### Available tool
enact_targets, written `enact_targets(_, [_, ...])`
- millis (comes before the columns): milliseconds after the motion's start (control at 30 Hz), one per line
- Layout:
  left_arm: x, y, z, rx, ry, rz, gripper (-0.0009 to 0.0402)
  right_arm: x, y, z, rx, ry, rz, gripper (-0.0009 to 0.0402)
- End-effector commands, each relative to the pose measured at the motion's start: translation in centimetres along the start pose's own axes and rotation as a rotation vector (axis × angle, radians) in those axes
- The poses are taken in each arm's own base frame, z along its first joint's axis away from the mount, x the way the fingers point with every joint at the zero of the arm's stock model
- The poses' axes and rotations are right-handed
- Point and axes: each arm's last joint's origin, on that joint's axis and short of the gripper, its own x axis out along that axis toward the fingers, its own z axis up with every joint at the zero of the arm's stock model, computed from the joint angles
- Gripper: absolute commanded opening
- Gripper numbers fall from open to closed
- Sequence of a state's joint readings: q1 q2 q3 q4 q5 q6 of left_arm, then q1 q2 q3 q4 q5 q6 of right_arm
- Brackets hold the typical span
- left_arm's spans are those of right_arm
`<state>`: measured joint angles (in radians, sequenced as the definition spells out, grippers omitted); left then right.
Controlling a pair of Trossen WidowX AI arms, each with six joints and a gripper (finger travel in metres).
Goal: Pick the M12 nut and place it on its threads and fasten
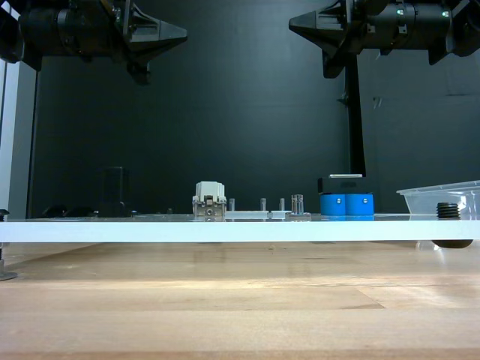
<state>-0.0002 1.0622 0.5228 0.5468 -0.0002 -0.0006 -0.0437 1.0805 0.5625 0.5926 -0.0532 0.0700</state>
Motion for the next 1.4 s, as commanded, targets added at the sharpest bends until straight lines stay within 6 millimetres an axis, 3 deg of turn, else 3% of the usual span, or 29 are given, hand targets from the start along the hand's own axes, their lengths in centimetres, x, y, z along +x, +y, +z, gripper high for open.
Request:
enact_targets(33, [0.0,0.0,0.0,0.0,0.0,0.0,0.0,0.0,0.1,-0.2,0.016,0.019,0.023,0.0])
enact_targets(233, [0.0,0.0,0.0,0.0,0.0,0.0,0.0,0.0,0.2,0.1,0.082,0.074,0.051,0.0])
enact_targets(533, [0.0,0.0,0.0,0.0,0.0,0.0,0.0,-0.3,1.7,0.4,0.1,0.504,0.055,0.0])
enact_targets(833, [0.0,0.0,0.0,0.0,0.0,0.0,0.0,-2.0,4.0,0.5,0.073,0.821,0.119,0.0])
enact_targets(1200, [0.0,0.0,0.0,0.0,0.0,0.0,0.0,-5.4,4.5,0.5,-0.127,1.212,0.174,0.0])
enact_targets(1400, [0.0,0.0,0.0,0.0,0.0,0.0,0.0,-7.1,4.7,-0.2,-0.335,1.361,0.338,0.0])
